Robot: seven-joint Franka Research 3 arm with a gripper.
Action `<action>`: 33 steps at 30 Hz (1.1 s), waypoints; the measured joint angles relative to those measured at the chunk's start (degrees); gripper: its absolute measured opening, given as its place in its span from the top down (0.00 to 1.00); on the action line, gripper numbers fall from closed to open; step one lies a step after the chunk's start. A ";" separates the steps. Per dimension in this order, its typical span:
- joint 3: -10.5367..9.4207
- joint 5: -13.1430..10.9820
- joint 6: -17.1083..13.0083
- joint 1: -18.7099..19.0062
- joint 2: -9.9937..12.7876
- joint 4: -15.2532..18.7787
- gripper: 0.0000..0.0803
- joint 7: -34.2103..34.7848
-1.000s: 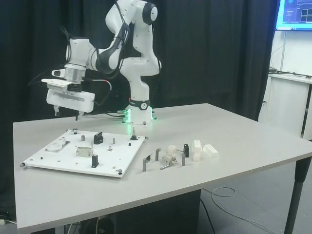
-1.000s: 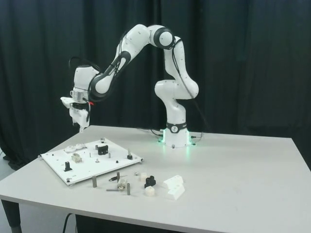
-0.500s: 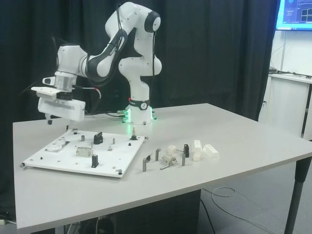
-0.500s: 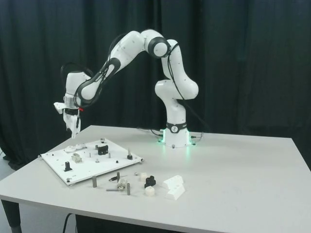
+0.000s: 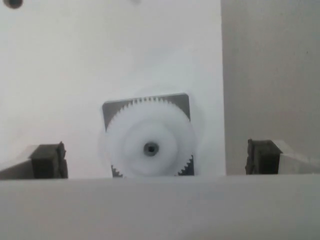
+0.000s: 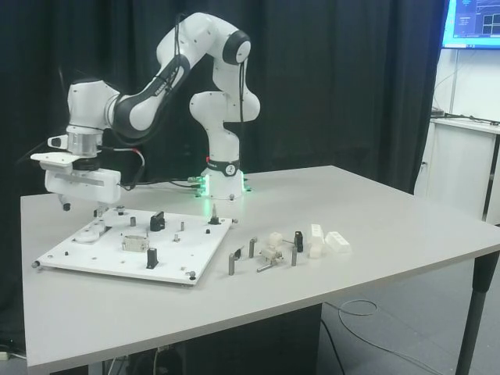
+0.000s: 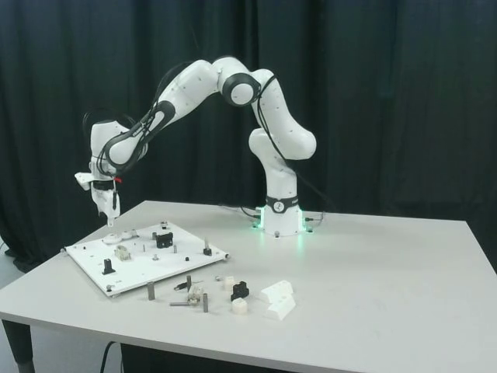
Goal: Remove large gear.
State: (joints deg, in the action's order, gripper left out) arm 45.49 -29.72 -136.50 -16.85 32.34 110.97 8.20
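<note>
**Claw over large gear, grasp pending**

I am watching the claw [image 5: 155,160] hanging above the far corner of the white board [image 6: 101,254], not touching anything. In the wrist view its two black fingertips [image 5: 48,161] are spread wide, one on each side of the large gear [image 5: 150,145], with clear daylight between each tip and the teeth. It is holding nothing.

The large gear is sitting flat on a grey square plate [image 5: 112,107], centred on a small pin showing through its bore. In the first room view it is lying at the board's corner farthest from the loose parts [image 6: 301,242], directly under the claw; from the arm's green-lit base [image 6: 220,186] it is lying at roughly 9 o'clock as that camera sees the table [image 6: 375,211].

Handling judgement: I am reading the gear as a stiff, light white plastic part, unlikely to deform but fine-toothed, so I am expecting the rim to be somewhat slippery and the teeth easy to mar. I am planning to pinch it across the full diameter, tips on opposite tooth crests, then lift straight up along the pin; any tilt is likely to bind the bore.
</note>
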 joint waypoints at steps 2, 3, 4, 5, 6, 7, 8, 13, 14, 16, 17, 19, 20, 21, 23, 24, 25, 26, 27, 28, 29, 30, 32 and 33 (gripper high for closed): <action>-0.66 -0.27 0.90 -1.04 0.10 -0.59 0.00 -1.23; -1.05 -0.46 1.22 -1.56 0.10 -0.81 0.00 -1.84; -1.42 -0.72 1.43 -2.02 0.10 -0.97 0.00 -2.39; -1.80 -1.05 1.60 -2.44 0.10 -1.11 0.00 -2.92; -2.17 -1.40 1.74 -2.86 0.10 -1.22 0.00 -3.44; -2.54 -1.64 1.84 -3.23 0.11 -1.30 0.00 -3.93; -2.91 -1.82 1.89 -3.57 0.11 -1.36 0.00 -4.45; -4.48 -1.98 1.90 -4.73 0.20 -1.42 0.00 -5.79; -4.72 -1.98 1.90 -4.86 0.25 -1.42 0.00 -5.80; -5.11 -1.98 1.90 -5.07 0.37 -1.44 0.00 -5.81; -5.32 -1.98 1.90 -5.17 0.44 -1.45 0.00 -5.84; -5.55 -1.98 1.90 -5.26 0.62 -1.48 0.00 -5.95; -5.60 -1.98 1.89 -5.26 0.76 -1.51 0.00 -6.02; -5.63 -1.98 1.88 -5.26 0.92 -1.57 0.00 -6.12; -5.68 -1.98 1.84 -5.26 1.26 -1.71 0.00 -6.34; -5.70 -1.98 1.81 -5.26 1.44 -1.80 0.00 -6.46; -5.71 -1.98 1.77 -5.26 1.62 -1.88 0.00 -6.55; -5.72 -1.98 1.72 -5.26 1.79 -1.96 0.00 -6.65; -5.73 -1.98 1.67 -5.26 1.99 -2.05 0.00 -6.72; -5.73 -1.98 1.62 -5.26 2.15 -2.11 0.00 -6.76; -5.73 -1.99 1.55 -5.26 2.32 -2.17 0.00 -6.79; -5.74 -2.01 1.48 -5.26 2.50 -2.23 0.00 -6.82; -5.75 -2.07 1.34 -5.26 2.83 -2.28 0.00 -6.90; -5.77 -2.12 1.25 -5.27 2.99 -2.30 0.00 -6.98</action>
State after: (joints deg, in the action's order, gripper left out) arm 39.72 -31.84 -135.25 -22.11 35.34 108.67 1.22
